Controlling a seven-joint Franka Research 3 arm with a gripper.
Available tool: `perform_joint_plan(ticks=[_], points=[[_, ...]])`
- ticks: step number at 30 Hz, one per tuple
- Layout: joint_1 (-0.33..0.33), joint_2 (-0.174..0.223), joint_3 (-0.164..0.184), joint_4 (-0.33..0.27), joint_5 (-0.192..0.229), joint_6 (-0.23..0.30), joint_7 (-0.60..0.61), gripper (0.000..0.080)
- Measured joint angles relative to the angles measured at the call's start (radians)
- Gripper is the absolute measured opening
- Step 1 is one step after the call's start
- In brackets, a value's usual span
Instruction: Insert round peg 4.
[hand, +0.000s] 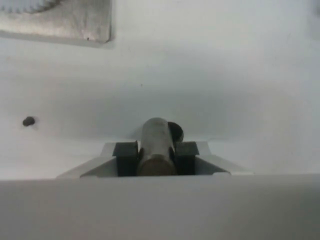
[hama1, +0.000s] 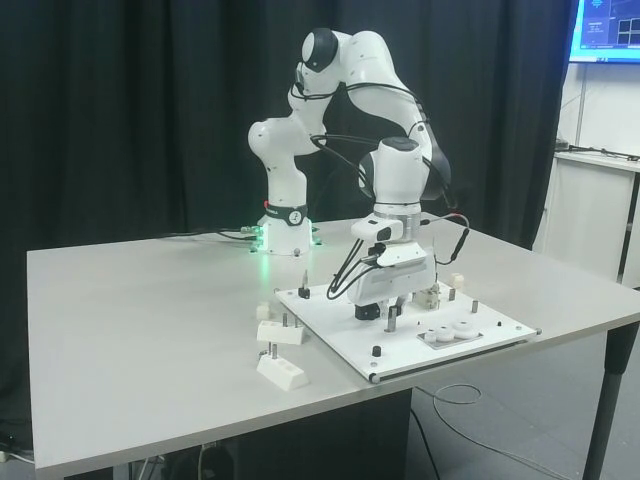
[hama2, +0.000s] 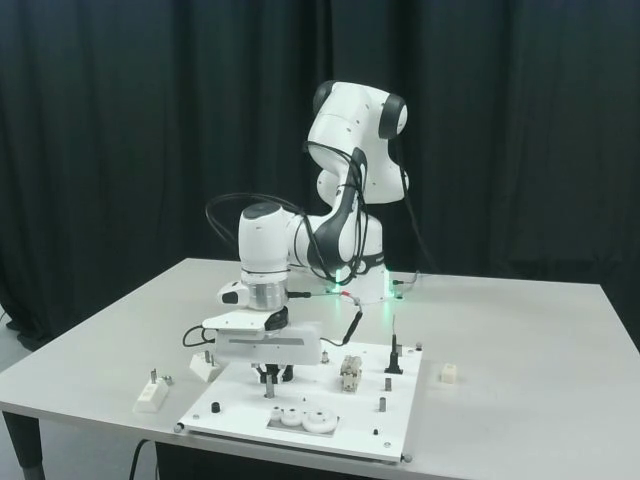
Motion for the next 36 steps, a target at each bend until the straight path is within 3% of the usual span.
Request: perform_joint_plan(ticks=[36], points=[[-0.003, -0.002, -0.004, -0.006, -0.020, -0.001, 0.000, 0.0152]])
